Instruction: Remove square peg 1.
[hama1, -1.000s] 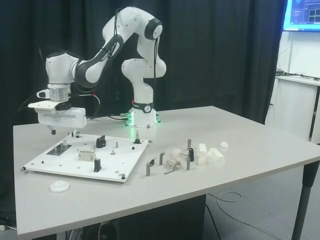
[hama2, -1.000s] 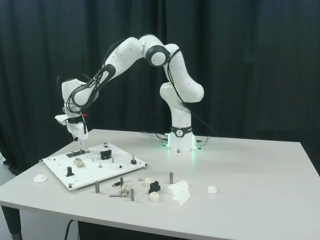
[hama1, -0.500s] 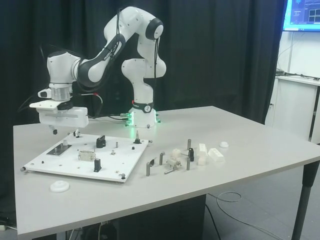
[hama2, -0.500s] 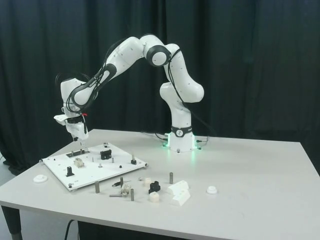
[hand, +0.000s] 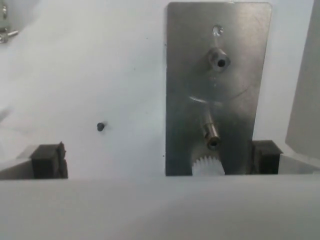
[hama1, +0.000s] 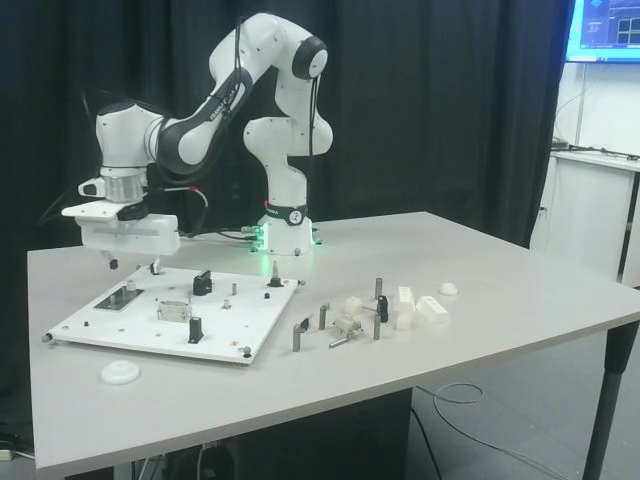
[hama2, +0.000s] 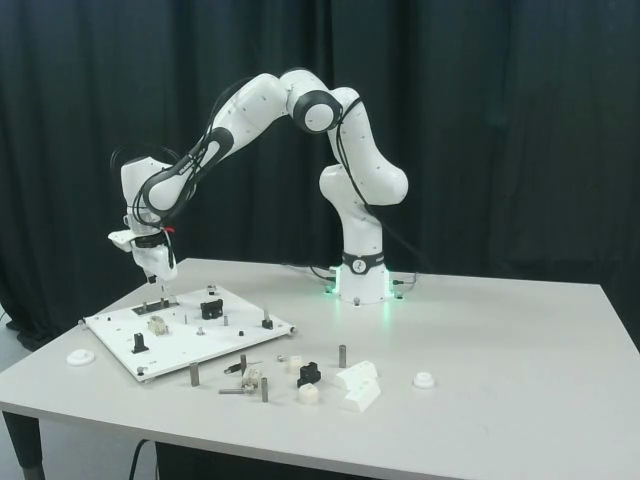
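Gripper (hama1: 132, 265): hangs at left of the first room view above the white board (hama1: 240, 330), fingers spread and empty. Square peg 1: presumably a stud on the grey plate (hand: 240, 120) (centre-right, wrist view; which one I cannot tell), positioned for descent.

White Franka arm (hama1: 215, 95) arches from its base at frame centre up and over to the left of both room views, wrist pointing straight down; gripper (hama1: 132, 264) hangs at left, fingertips (hand: 47, 161) set wide apart in wrist view, nothing between them
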